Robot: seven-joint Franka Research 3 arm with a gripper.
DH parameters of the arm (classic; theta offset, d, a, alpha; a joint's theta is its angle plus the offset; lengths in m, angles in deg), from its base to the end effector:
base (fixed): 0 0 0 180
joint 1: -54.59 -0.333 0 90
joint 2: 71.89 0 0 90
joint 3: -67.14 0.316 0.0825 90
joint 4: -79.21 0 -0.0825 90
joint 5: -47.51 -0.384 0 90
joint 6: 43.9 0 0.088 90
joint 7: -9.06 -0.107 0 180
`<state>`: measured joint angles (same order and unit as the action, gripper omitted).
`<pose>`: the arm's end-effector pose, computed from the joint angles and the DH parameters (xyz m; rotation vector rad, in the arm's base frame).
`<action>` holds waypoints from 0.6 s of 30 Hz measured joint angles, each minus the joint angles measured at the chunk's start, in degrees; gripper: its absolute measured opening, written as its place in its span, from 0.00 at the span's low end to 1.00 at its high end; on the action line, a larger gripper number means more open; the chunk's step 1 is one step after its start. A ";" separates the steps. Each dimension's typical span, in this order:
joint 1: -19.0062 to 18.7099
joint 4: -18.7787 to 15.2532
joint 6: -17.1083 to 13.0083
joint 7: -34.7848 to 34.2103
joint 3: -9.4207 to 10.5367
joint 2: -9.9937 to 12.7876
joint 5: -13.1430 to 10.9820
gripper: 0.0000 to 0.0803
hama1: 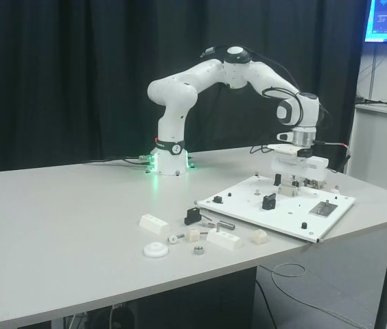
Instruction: Remove square peg 3.
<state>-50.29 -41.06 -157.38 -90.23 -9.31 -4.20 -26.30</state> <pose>0.4602 0.3077 0.2027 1.8311 -2.5349 0.0687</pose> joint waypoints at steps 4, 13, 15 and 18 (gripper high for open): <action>-0.24 0.01 0.84 0.30 -0.87 -0.02 0.31 0.10; -1.16 0.03 3.72 0.44 -3.78 -0.02 1.74 0.10; -1.35 0.04 4.43 0.44 -4.40 -0.02 2.03 0.10; -1.57 0.05 5.36 0.44 -5.25 -0.02 2.42 0.10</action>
<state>-51.86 -41.01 -152.02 -89.79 -14.57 -4.22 -23.87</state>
